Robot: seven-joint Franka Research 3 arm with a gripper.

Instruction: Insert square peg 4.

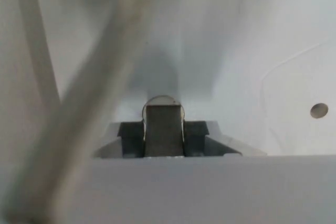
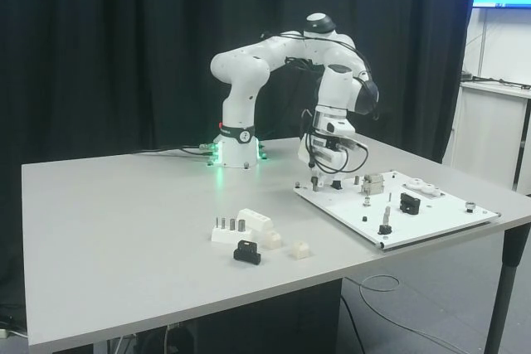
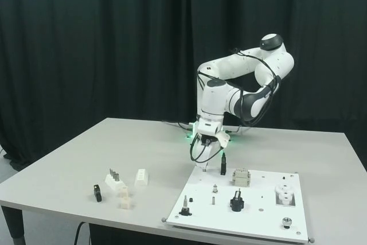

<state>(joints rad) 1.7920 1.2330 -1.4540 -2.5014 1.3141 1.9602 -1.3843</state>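
In the wrist view a grey square peg (image 1: 164,121) stands upright between the black fingers (image 1: 131,139) of my gripper (image 1: 164,142), which is shut on it. The peg's lower end meets the white board (image 1: 236,51), where a thin round outline shows around it. From the room views my gripper (image 2: 318,178) (image 3: 204,167) hangs low over the far left corner of the white board (image 2: 431,221) (image 3: 258,219), its tips almost on the surface. The peg itself is too small to make out there.
A black part (image 3: 223,167) stands on the board just beside the gripper. Several other fittings stand on the board, among them a grey connector (image 3: 241,177). A white peg holder (image 2: 241,225) (image 3: 114,180) and small blocks lie on the grey table. A cable (image 1: 94,103) crosses the wrist view.
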